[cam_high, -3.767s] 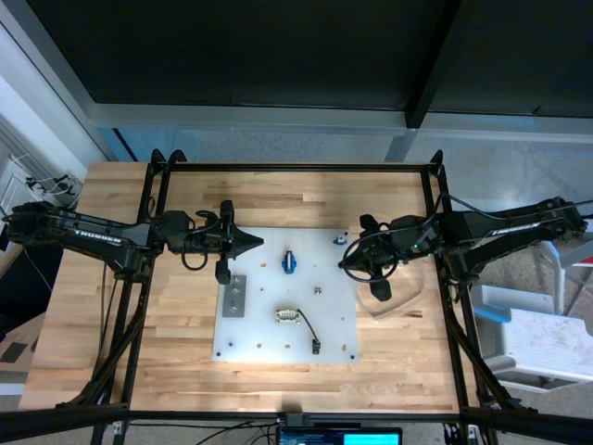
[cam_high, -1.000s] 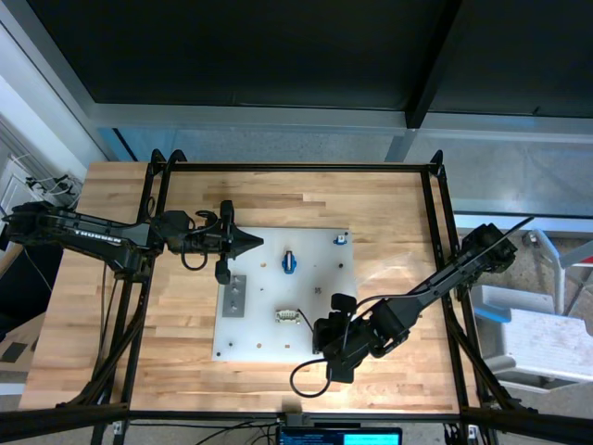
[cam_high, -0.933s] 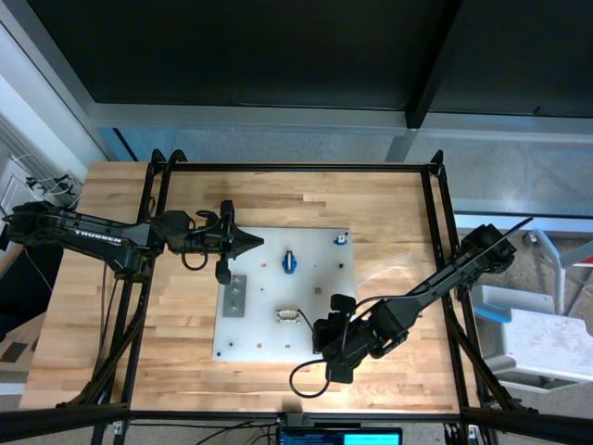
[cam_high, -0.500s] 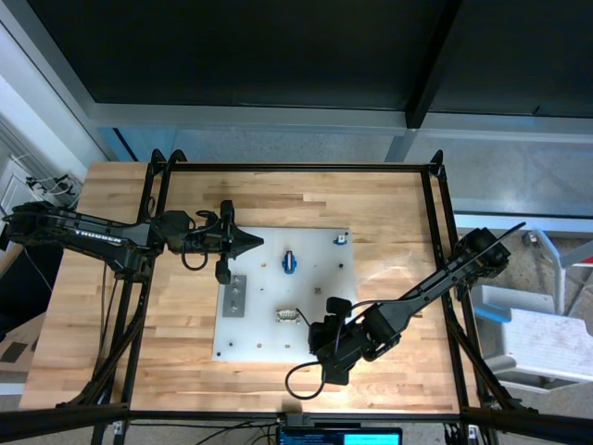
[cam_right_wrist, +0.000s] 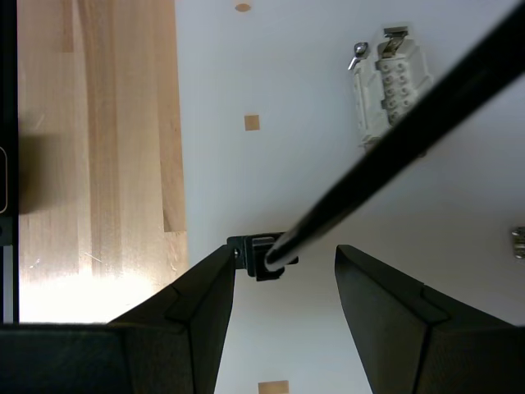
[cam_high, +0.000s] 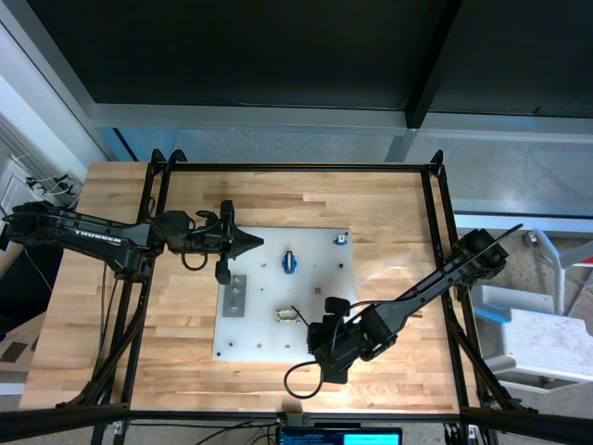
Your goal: Remove the USB connector from the USB hub and place in the container
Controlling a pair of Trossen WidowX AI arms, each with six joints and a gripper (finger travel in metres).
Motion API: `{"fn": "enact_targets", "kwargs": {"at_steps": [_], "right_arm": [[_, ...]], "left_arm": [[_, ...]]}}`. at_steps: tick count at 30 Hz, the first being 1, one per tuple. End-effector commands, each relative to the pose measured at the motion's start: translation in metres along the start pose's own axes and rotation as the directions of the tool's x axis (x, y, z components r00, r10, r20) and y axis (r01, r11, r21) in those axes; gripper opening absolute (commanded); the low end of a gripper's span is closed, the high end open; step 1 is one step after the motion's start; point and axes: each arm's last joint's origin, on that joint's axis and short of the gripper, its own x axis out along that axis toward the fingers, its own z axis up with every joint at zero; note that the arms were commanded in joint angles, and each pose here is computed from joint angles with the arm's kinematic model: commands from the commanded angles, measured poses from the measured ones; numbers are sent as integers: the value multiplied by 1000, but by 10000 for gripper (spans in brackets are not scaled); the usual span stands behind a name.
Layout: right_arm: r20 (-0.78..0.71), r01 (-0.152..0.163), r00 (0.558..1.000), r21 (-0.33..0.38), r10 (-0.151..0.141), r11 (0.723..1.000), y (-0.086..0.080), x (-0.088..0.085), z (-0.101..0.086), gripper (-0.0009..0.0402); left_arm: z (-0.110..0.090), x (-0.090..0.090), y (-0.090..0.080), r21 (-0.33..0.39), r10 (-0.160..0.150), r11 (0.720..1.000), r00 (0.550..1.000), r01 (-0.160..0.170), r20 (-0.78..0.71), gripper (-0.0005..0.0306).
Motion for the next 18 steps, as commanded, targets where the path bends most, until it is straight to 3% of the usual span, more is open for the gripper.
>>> {"fn": "enact_targets", "kwargs": {"at_steps": [1,6,10,13,18], "right_arm": [[-6,-14,1000,2,14,1000,1,1,0,168],[-7,-13,1000,1,13,1000,1,1,0,141],[-5,-12,1000,1,12,1000,1,1,0,97],[12,9,1000,2,-9,1000,0,1,0,60],[12,7,1000,2,-7,1000,0,1,0,2]], "left_arm": [[0,0,0,0,0,1000,1000,0,1,1],[0,0,0,0,0,1000,1000,0,1,1],[0,0,0,0,0,1000,1000,0,1,1],[0,0,0,0,0,1000,1000,0,1,1],[0,0,0,0,0,1000,1000,0,1,1]]}}
